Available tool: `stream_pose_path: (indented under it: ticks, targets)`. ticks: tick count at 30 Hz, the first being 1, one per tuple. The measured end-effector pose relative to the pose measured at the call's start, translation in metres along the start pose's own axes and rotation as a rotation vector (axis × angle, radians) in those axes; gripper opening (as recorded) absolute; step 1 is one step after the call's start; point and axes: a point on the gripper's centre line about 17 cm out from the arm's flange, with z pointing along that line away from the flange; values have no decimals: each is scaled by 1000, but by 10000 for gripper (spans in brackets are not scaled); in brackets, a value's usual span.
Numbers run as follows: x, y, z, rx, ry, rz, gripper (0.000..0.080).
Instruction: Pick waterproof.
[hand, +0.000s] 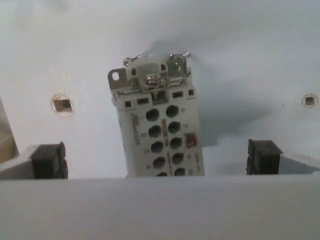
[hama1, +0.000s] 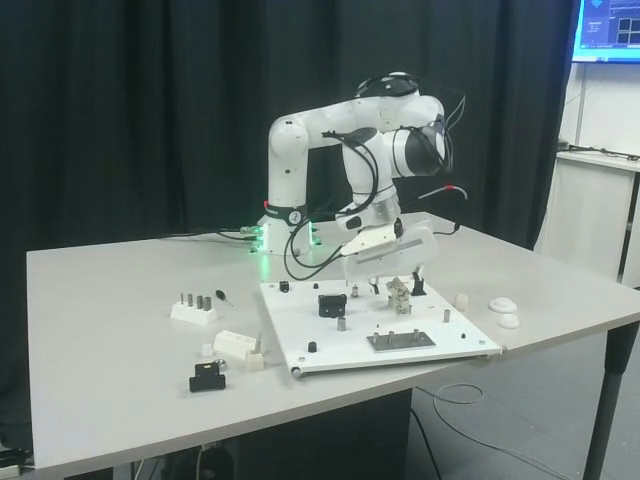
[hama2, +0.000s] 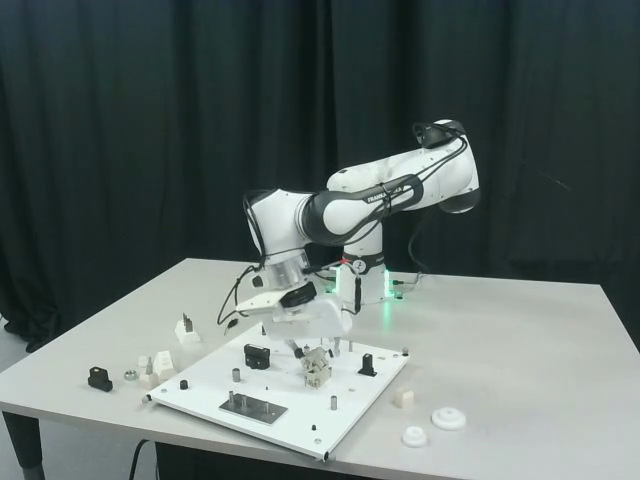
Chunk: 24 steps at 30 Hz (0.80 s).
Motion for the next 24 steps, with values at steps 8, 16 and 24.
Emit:
stream_pose_path:
  ticks: [8,16,24]
  targets:
    - [2,-1,3,5,8,4,800]
    - [3,-2,5,8,10,27,665]
    - [3,-3,5,9,11,41,336]
